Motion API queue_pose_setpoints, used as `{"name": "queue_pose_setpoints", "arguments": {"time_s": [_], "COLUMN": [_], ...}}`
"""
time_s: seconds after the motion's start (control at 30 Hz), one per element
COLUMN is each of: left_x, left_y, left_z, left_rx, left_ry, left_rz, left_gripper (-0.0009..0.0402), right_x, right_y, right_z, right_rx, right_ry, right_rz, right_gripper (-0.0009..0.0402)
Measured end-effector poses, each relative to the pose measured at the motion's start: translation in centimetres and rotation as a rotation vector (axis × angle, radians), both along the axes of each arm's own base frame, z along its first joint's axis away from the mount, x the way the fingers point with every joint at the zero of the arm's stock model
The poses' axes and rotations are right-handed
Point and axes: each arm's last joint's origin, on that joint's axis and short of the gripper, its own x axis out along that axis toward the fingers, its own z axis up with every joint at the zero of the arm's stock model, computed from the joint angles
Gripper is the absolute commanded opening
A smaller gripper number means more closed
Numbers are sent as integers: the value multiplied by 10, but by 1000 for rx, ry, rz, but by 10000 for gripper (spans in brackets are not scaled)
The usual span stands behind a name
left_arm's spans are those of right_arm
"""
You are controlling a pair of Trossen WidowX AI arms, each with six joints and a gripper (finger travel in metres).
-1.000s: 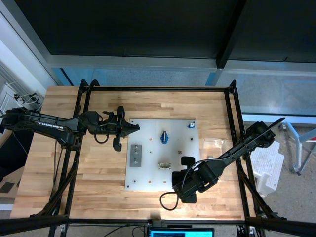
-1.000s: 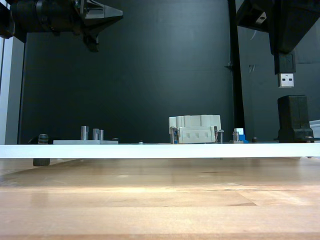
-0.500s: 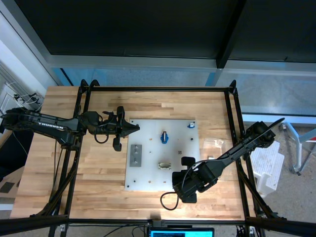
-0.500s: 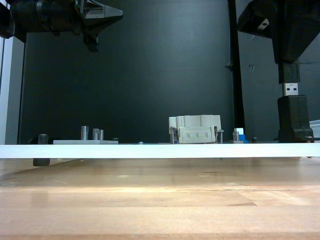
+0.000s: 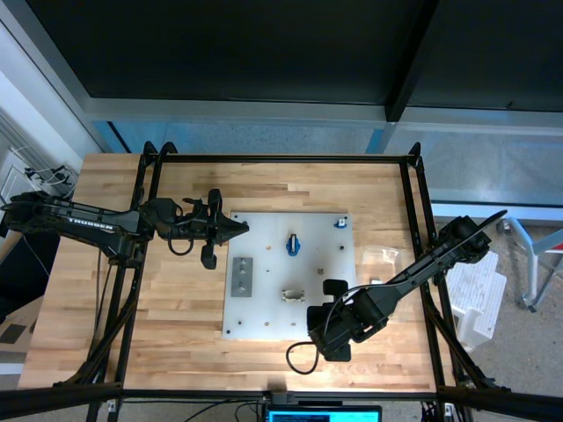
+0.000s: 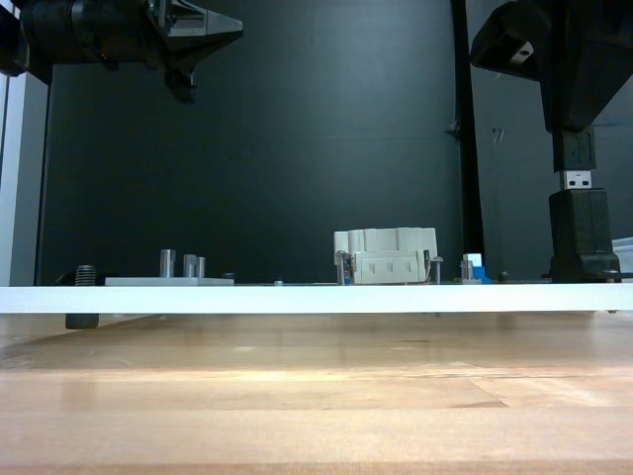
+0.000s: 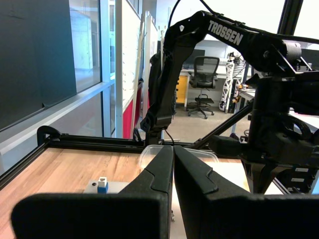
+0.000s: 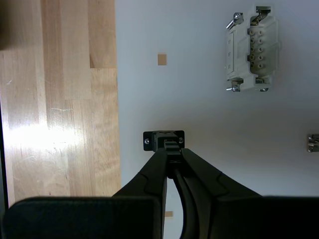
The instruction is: Pick the USB connector and install on taskboard
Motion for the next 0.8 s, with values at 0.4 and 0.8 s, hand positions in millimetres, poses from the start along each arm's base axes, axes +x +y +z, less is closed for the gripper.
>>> {"name": "queue_pose_setpoints", "arguments": {"time_s": [0.4,0.8], "left_x": [0,0], "left_y": [0,0], "left_z": [0,0], "left_rx": [0,0], "left_ry": [0,0], "left_rz": [0,0], "left_gripper": [0,0], "right_x": [-2,-3], "right_y": [-1,-2], "right_z": [-17,-18], "right_rx": [6,10], "right_ry": [-10,-2], "right_rz": [4,5], "right_gripper": [0,1]}}
